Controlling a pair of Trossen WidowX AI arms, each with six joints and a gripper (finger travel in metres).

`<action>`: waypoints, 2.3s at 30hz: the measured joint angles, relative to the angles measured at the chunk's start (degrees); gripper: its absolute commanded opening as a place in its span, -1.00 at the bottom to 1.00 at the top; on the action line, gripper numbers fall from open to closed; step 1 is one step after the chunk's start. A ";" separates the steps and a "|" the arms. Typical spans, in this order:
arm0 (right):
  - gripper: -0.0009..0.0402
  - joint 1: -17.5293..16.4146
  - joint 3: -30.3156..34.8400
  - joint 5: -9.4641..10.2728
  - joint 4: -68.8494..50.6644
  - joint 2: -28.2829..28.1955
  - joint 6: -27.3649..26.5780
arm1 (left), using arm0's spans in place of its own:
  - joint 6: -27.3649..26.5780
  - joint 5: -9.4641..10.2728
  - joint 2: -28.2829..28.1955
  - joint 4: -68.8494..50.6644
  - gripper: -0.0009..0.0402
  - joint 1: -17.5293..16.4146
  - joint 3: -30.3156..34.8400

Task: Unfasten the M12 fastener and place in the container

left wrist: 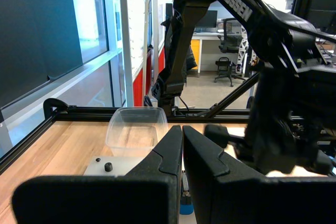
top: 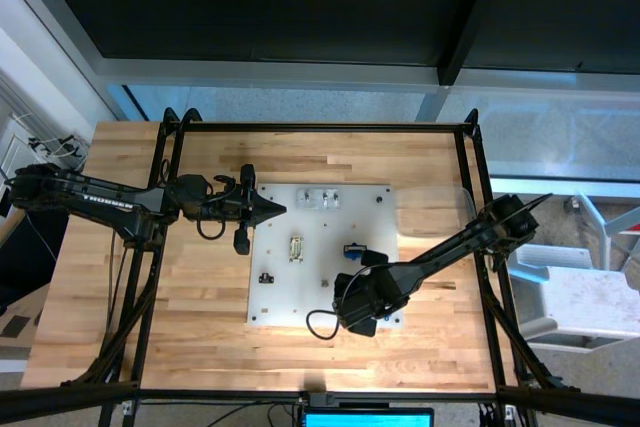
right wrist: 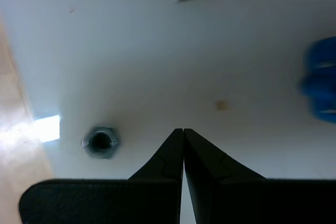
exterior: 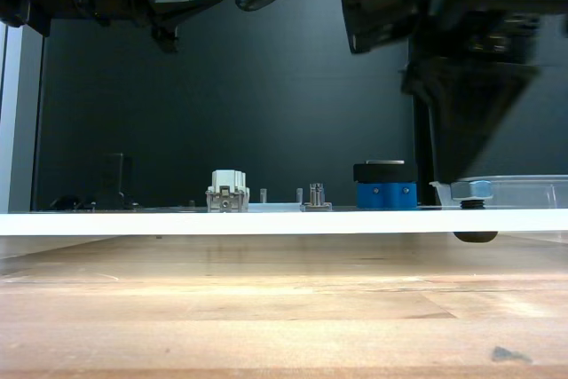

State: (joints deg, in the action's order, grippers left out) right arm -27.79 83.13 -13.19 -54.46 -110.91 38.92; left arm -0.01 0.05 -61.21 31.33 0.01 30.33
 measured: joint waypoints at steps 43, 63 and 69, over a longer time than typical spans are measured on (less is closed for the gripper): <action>-0.96 0.59 2.25 13.84 3.82 -2.93 -3.28 | 0.00 0.00 0.00 0.00 -0.96 0.00 -0.02; -0.96 0.72 2.67 -0.68 -6.86 -1.31 5.33 | 0.00 -0.02 0.02 0.00 -0.96 0.00 0.00; -0.96 0.42 2.78 1.49 -6.64 -0.63 5.79 | 0.00 0.02 0.02 0.02 -0.96 0.00 -0.02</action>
State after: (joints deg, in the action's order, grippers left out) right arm -27.38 85.91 -11.70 -61.10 -111.55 44.71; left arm -0.01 0.08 -61.19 31.35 0.01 30.30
